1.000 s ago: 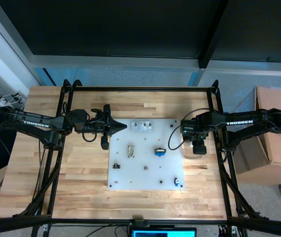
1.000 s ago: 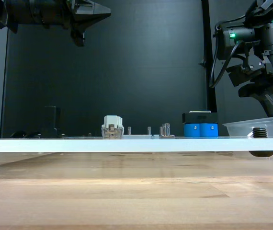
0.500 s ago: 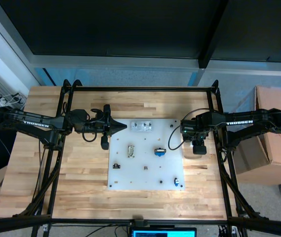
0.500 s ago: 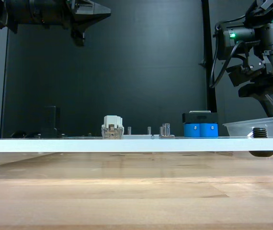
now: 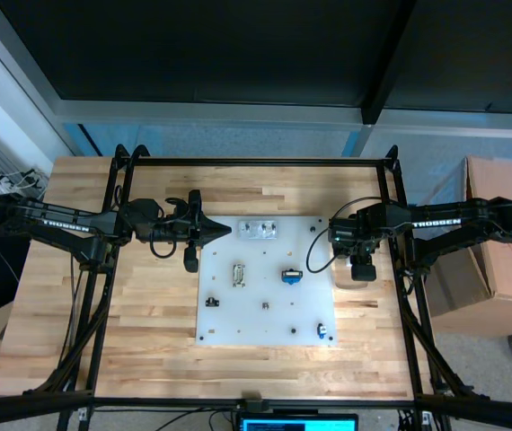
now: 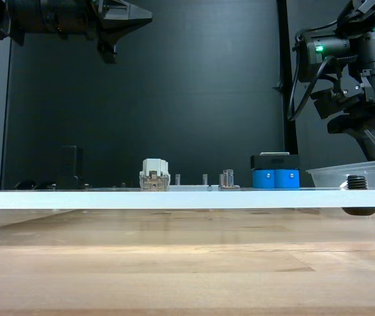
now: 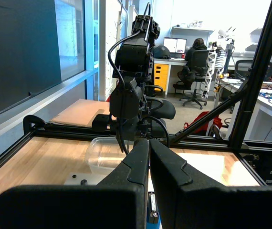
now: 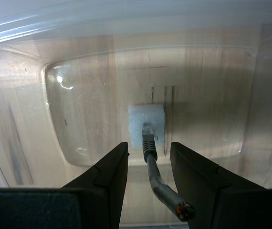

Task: Pick the RJ45 connector and install on the taskboard

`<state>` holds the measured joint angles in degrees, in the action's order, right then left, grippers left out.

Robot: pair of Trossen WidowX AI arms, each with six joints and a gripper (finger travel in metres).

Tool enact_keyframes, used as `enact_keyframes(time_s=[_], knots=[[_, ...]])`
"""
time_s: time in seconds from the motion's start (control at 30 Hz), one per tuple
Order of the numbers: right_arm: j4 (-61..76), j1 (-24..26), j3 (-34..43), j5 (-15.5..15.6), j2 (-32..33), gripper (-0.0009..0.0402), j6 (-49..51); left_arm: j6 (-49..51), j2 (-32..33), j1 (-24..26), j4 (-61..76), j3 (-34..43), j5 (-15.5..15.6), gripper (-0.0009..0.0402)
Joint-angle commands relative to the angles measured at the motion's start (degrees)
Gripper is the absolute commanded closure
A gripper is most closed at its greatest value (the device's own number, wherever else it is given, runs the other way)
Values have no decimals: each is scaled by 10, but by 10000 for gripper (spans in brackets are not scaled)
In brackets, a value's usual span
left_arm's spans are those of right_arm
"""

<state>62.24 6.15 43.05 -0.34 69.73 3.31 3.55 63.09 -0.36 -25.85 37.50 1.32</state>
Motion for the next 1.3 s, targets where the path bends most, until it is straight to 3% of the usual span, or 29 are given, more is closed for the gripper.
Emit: enact_keyframes(time_s=[0.03, 1.0, 1.13, 1.3], knots=[[-1, 0, 0, 0, 0, 272, 0, 0, 0, 0, 0, 0, 0, 392], [11, 0, 3, -1, -9, 271, 1, 0, 0, 0, 0, 0, 0, 393], [59, 0, 31, -36, -36, 271, -3, 0, 0, 0, 0, 0, 0, 392], [76, -2, 55, -41, -71, 271, 2, 0, 0, 0, 0, 0, 0, 393]])
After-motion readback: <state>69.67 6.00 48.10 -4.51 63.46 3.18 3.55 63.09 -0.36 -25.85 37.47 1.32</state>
